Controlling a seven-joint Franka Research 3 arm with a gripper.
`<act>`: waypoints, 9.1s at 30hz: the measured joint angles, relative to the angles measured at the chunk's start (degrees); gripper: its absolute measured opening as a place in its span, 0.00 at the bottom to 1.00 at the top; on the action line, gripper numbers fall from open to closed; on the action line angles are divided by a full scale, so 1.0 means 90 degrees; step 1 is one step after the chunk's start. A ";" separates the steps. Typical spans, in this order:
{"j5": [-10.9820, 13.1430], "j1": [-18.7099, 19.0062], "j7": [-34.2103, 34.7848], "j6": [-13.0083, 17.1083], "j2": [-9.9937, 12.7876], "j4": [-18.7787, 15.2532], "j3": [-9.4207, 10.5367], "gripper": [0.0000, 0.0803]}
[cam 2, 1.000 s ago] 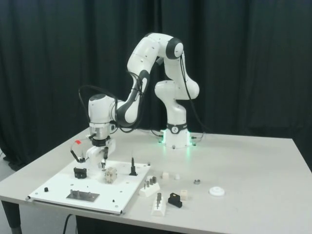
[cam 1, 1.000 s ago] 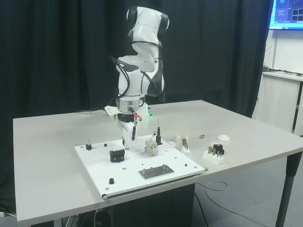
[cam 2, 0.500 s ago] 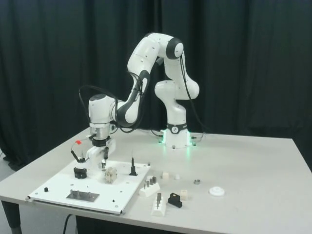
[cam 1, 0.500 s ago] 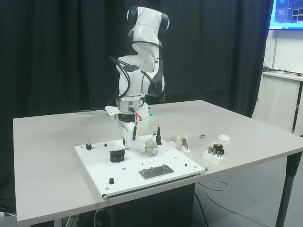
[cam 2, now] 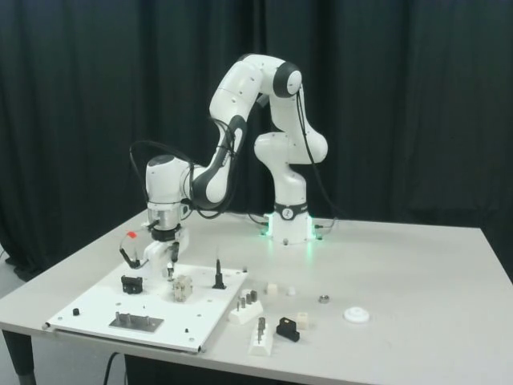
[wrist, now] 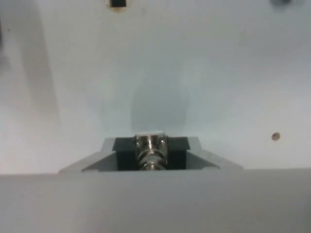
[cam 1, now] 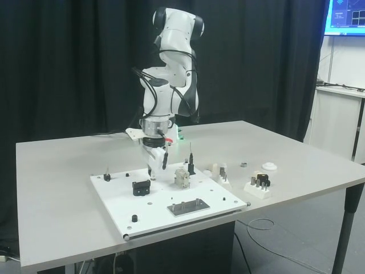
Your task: Insert BNC.
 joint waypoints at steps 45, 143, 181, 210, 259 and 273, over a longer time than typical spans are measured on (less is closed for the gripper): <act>0.0000 0.0054 -0.3054 0.0329 -0.0047 -0.0153 0.0013 0.16; 0.0810 0.0080 -0.6384 0.0780 -0.0138 -0.0397 0.0001 0.16; 0.0807 0.0088 -0.7750 0.0747 -0.0138 -0.0386 0.0000 0.16; 0.0807 0.0079 -0.8894 0.0631 -0.0119 -0.0327 0.0000 0.16; 0.0807 0.0049 -1.0762 0.0106 -0.0003 -0.0033 -0.0038 0.16; 0.0807 0.0049 -1.1162 0.0106 -0.0009 -0.0037 -0.0037 0.16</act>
